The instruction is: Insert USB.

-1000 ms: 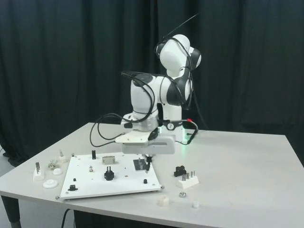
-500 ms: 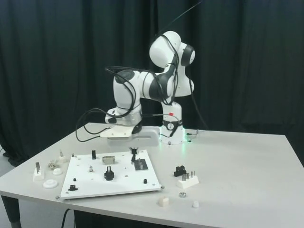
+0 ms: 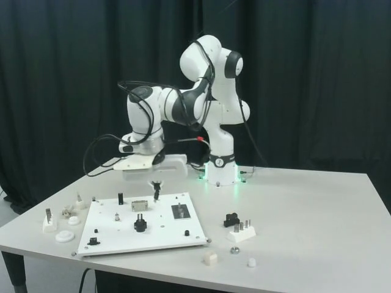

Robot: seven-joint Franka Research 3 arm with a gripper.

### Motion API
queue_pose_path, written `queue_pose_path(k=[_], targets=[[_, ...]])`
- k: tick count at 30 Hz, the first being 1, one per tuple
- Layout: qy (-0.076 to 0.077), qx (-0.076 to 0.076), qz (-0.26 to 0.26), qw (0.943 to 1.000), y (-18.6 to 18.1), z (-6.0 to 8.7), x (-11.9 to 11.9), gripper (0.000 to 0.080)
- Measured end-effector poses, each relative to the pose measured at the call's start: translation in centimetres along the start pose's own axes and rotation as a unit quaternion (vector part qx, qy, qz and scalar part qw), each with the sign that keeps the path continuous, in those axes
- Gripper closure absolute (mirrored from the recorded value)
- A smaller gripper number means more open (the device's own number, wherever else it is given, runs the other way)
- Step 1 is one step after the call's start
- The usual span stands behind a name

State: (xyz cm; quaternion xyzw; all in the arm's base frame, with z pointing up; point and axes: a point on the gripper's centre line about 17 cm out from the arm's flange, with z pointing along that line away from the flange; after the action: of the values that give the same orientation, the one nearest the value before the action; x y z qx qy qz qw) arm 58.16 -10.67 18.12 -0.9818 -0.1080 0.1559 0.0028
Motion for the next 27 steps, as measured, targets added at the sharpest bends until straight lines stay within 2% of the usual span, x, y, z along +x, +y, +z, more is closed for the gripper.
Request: queue_pose_path(k=[11,16,21,27], targets=[[-0.005,0.001,-0.038,0.9993,3.6,0.3,-3.9,0.0774],[-0.001,0.003,-0.059,0.9983,5.3,0.8,-5.9,0.0774],[0.007,0.004,-0.088,0.9961,7.2,1.7,-8.1,0.0774],[0.024,0.003,-0.119,0.9926,9.3,2.9,-10.6,0.0774]])
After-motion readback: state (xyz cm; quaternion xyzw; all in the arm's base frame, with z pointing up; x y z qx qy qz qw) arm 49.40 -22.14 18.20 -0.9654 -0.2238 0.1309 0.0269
